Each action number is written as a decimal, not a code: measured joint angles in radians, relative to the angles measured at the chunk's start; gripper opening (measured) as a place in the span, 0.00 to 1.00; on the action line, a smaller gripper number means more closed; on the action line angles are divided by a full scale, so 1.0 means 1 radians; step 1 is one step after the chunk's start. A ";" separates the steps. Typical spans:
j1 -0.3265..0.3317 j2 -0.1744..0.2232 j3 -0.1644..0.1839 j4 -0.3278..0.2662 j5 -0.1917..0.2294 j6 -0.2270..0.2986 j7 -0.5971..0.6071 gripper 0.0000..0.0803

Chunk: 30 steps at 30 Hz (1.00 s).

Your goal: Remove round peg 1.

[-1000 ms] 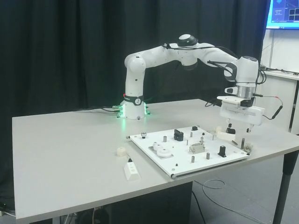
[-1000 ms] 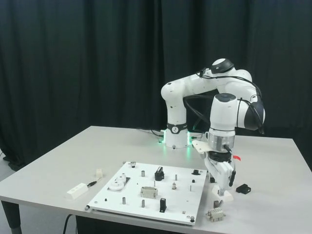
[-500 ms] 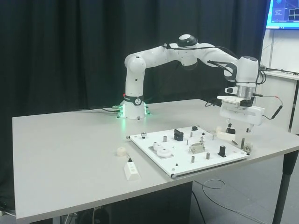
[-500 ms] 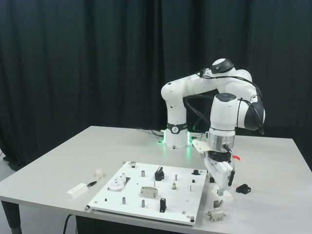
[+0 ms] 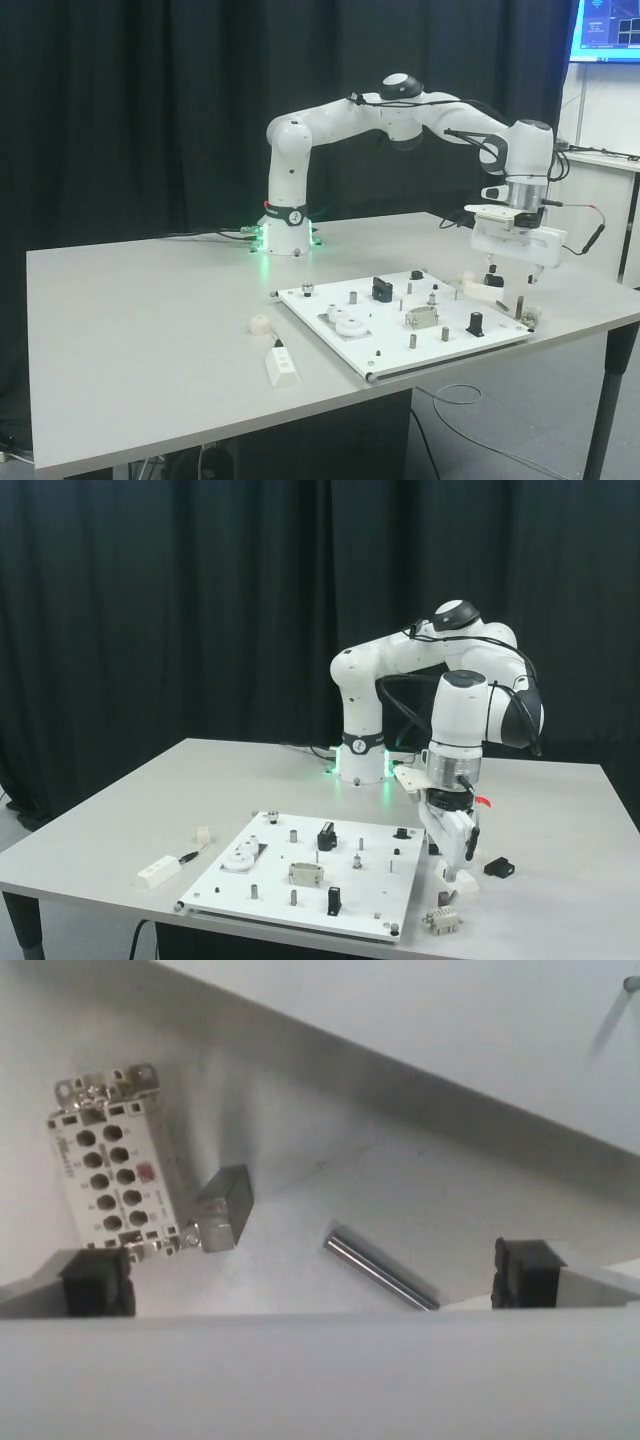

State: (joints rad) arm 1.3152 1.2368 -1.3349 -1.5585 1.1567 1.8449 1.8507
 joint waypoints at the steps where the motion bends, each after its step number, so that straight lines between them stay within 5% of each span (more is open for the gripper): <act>1: 0.000 0.000 0.000 0.000 0.000 0.000 0.000 1.00; 30: -0.002 0.000 0.007 -0.002 0.000 0.014 0.006 1.00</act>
State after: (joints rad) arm 1.3134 1.2368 -1.3278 -1.5606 1.1568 1.8584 1.8563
